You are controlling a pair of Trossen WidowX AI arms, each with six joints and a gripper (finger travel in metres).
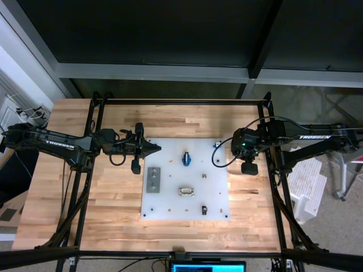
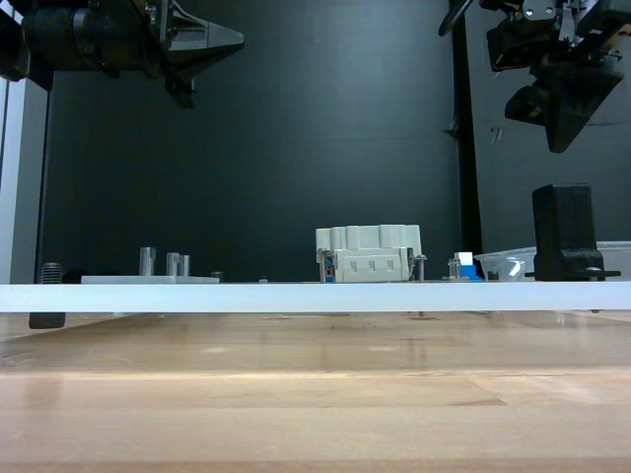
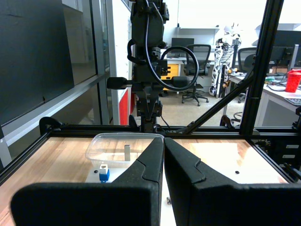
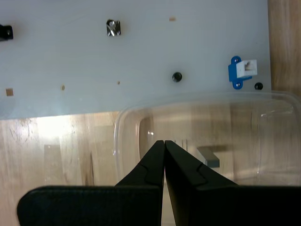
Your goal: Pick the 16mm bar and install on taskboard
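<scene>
Hanging over the right side of the table, the right gripper [image 4: 164, 142] points straight down. Its two fingers are pressed together with nothing between them. Under it is a clear plastic tray [image 4: 127, 117], which stands on the wood close beside the edge of the white taskboard [image 1: 170, 204]. Inside this tray is a short grey bar [image 4: 208, 157], the only piece in it. In the right wrist view the bar is just beside the line of the closed fingertips, a little to one side, and nothing touches it. Whether it stands or lies flat I cannot tell. In the low view this gripper shows at the upper right of the frame, well above the tray at the lower right.

On the board, near the rim of the tray, sits a small blue holder with a white socket [image 4: 242, 70]. More to the left in the high view are a blue fitting [image 1: 186, 158], a white connector housing [image 1: 186, 192] and a grey metal block [image 1: 153, 179] with holes.

The left gripper [image 1: 154, 148] is held level at the middle left of the high view, above the upper left corner of the board, and points to the right. Its fingers are also closed and empty. It is well apart from the bar, with the whole board between them.
</scene>
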